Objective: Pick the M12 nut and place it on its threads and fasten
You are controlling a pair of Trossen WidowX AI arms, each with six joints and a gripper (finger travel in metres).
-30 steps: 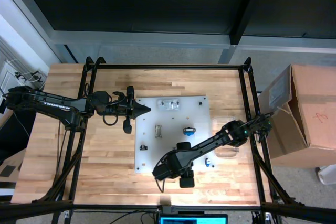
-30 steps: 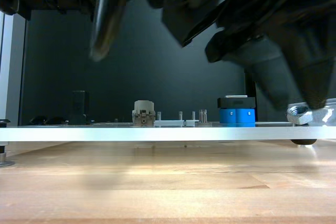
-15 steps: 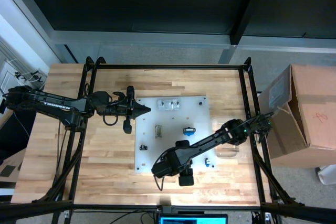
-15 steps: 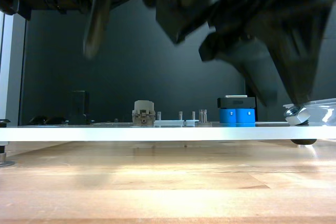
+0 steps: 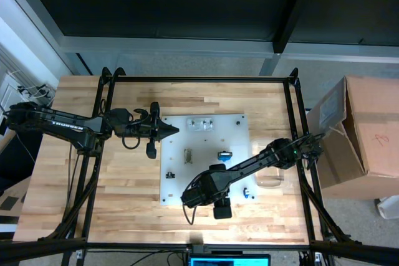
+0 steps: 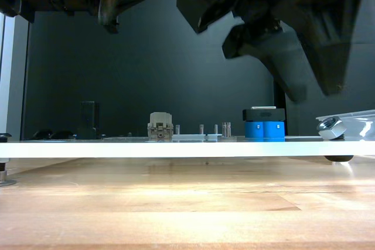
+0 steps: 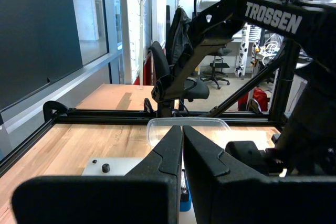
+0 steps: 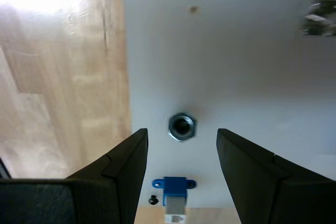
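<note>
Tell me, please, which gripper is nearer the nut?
Right. The right gripper hangs open above the nut, clear of it; the left gripper, shut, is over the board's far-left edge.

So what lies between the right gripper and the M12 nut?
Only air (low view): right gripper open above the nut on the board. Left gripper over its far-left corner.

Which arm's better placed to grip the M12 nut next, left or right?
Right, probably. The right gripper hangs open directly over the M12 nut, which sits unheld on the white board; whether it is on its stud I cannot tell. The left gripper is shut, over the board's far left edge.
</note>
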